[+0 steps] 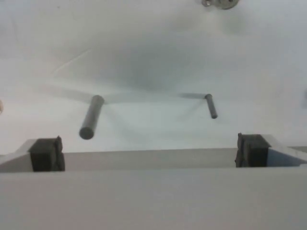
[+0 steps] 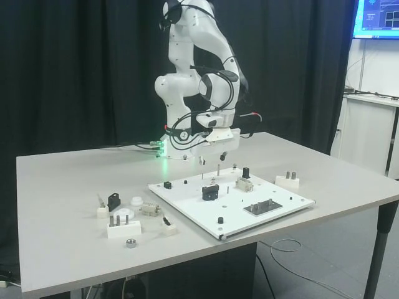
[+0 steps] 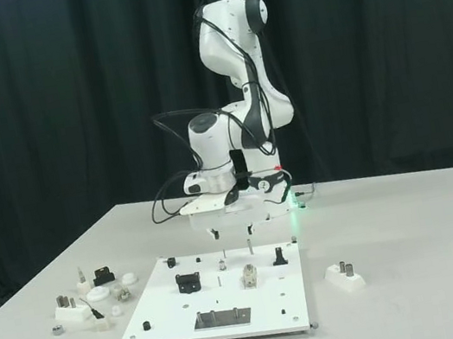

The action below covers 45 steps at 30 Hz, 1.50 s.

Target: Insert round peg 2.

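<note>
My gripper [image 1: 149, 152] is open, and nothing sits between its black fingertips [image 1: 46, 154]. It hangs above the far part of the white board [image 2: 274, 198], which lies on the grey table. In the wrist view two grey round pegs stand on the board below the gripper: a thick one [image 1: 91, 117] and a thin one [image 1: 211, 106]. Both are apart from the fingers. The room views show the gripper [image 2: 210, 160] [image 3: 230, 231] a little above the board [image 3: 167, 307]. A white holder [image 2: 123, 224] [image 3: 71, 309] with two upright pegs stands on the table beside the board.
On the board are black fixtures [image 2: 209, 192] [image 2: 245, 172] and a grey plate [image 2: 260, 207]. Another white holder with two pegs [image 2: 287, 179] [image 3: 344, 276] sits past the board's other side. Small parts and a nut [image 2: 131, 243] lie near the first holder. A round metal fitting [image 1: 220, 4] shows at the wrist picture's edge.
</note>
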{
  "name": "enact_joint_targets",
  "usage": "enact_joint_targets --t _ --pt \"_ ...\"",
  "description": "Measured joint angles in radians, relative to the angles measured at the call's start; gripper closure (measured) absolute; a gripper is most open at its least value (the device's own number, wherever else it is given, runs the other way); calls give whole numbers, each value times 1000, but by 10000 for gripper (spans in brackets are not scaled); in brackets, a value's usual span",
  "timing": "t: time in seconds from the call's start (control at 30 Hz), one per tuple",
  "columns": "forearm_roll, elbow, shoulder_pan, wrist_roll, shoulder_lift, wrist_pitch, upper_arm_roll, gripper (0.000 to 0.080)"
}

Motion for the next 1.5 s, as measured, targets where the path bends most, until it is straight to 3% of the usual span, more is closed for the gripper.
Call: enact_joint_targets --t 0.4,1.13,1.5 --pt "-7 -13 0 -9 14 0 -22 3" --pt "5 -20 -4 -11 77 51 -26 3" --pt "10 -20 -9 -20 85 53 -26 3"
